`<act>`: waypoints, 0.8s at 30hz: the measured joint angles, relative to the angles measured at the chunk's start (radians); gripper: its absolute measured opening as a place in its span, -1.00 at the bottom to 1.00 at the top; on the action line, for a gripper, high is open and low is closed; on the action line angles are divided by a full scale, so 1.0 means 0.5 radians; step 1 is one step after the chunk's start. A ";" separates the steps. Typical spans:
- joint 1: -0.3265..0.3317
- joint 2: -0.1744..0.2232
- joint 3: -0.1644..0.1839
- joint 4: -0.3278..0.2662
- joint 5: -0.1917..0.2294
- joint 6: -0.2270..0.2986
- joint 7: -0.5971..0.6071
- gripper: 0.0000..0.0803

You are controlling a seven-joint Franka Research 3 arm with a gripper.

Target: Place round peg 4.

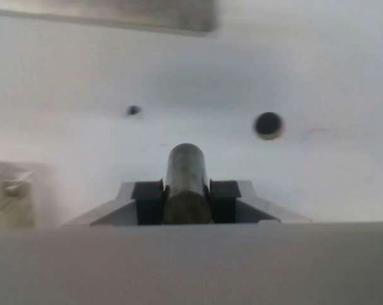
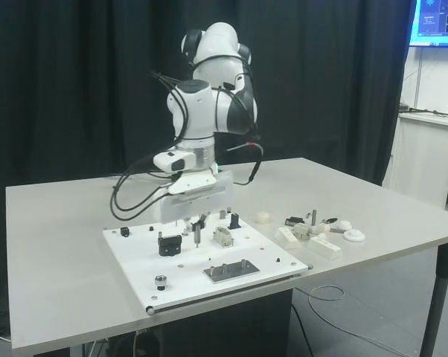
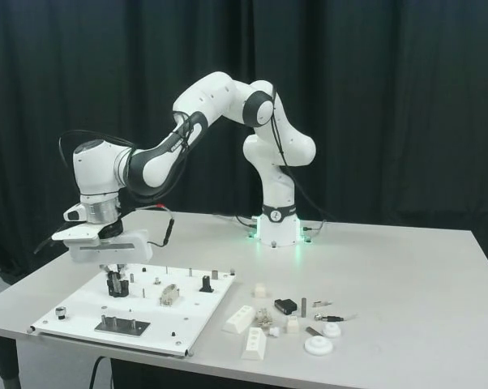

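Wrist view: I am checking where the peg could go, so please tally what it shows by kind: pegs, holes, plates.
Round peg: 1, clamped in the gripper
Holes in the white board: 2, the larger hole and the smaller hole
Grey plate: 1, partly in view
Total: 4

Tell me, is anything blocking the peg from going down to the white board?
Nothing visible blocks it. The gripper holds the round peg above the white board, and in the wrist view the board below shows only bare surface and an open hole off to one side.
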 joint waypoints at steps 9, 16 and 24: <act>0.090 -0.071 -0.001 -0.032 0.033 -0.177 0.027 -0.63; 0.203 -0.165 -0.002 -0.148 0.040 -0.214 0.103 -0.63; 0.361 -0.282 -0.002 -0.315 0.040 -0.204 0.224 -0.63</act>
